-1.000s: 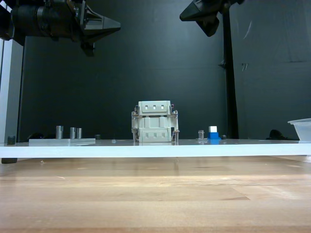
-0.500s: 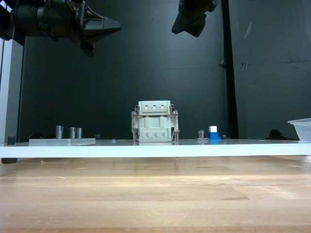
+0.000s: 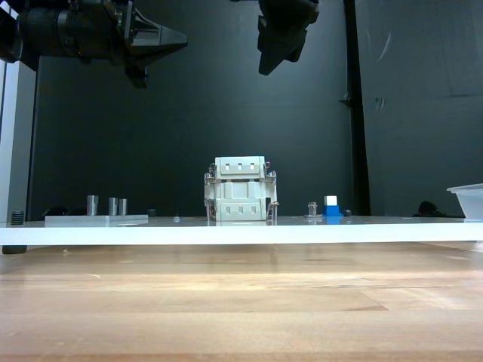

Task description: Remove the HAN10-E connector and place it in the container

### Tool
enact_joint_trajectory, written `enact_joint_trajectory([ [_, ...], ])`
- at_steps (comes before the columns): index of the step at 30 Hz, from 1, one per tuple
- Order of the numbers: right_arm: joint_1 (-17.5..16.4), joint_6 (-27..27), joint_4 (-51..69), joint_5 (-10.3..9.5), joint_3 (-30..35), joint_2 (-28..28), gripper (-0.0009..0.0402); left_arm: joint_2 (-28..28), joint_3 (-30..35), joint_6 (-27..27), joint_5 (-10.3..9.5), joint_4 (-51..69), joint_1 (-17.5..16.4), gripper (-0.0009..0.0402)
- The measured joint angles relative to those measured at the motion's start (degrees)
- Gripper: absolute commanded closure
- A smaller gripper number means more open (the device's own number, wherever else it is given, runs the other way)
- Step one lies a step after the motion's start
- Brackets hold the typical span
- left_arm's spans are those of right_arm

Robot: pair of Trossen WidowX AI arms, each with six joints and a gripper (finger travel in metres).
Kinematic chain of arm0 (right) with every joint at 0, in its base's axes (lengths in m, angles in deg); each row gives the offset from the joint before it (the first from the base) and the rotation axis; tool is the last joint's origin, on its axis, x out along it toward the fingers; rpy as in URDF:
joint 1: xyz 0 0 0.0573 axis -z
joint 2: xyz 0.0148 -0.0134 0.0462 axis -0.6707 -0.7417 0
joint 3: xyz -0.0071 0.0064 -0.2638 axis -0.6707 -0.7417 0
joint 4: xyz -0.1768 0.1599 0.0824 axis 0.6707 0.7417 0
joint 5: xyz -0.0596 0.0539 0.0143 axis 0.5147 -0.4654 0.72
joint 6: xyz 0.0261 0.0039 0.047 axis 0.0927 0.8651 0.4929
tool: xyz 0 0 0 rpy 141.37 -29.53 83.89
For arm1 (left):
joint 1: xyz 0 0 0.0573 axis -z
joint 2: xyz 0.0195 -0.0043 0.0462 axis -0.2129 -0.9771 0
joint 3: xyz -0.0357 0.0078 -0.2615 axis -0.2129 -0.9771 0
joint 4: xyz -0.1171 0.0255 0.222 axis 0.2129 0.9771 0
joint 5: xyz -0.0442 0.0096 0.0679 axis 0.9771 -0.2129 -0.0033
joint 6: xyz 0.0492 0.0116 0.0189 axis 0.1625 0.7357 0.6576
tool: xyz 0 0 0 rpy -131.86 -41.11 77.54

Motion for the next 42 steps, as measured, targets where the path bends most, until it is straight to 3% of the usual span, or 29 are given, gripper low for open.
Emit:
enact_joint_trajectory([
  [6,-0.96,0.83,1.70,0.04,4.39,-4.72,0.0359,0.00,0.00,0.00,0.02,0.00,0.00,0.0393],
  [17,-2.49,3.02,4.57,0.07,11.13,-12.15,0.0216,0.00,0.00,0.02,0.00,0.00,0.00,0.0393],
  [25,-3.21,5.22,4.22,0.04,11.17,-13.94,0.0134,0.00,0.02,0.02,0.00,0.00,0.00,0.0393],
  [30,-3.45,5.79,3.82,0.02,11.21,-16.15,0.0114,-0.02,0.00,0.02,0.02,0.04,0.00,0.0393],
  [42,-3.48,5.62,2.84,0.02,11.30,-19.06,0.0114,-0.02,0.02,0.02,0.02,0.04,0.00,0.0393],
])
